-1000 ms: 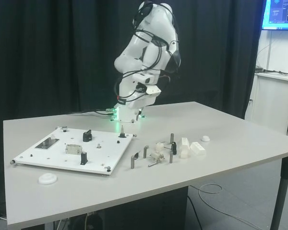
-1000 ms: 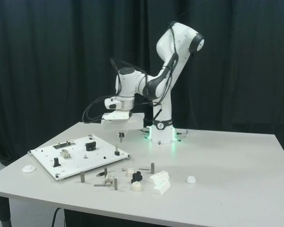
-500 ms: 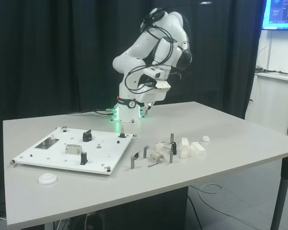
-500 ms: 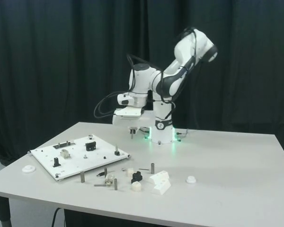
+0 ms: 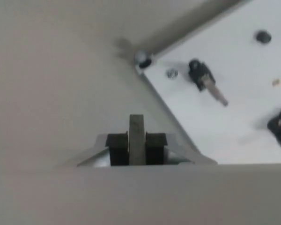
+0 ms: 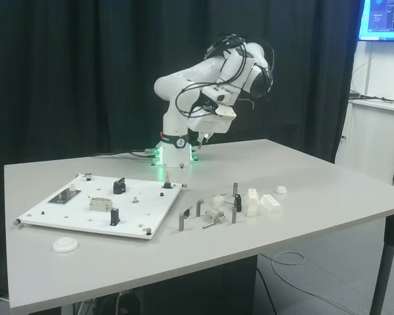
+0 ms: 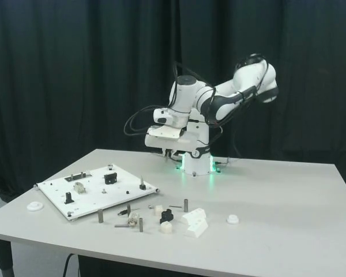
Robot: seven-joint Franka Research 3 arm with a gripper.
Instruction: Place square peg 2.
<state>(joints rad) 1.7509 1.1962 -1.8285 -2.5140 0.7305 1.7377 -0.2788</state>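
While black curtains back the grey table, the gripper (raised) clamps a peg.

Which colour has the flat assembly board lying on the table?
White; the assembly board shows best in the first room view.

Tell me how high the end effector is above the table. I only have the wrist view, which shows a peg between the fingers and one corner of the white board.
Observer: The end effector, shut on the square peg, hangs well above the table, near the arm's base and off to the side of the white board.
Operator: Is anything loose beside the board?
Observer: Yes, a cluster of small pegs and white blocks lies on the table next to it.
Operator: Anything else?
Observer: A white disc lies on the table by the board's front edge.
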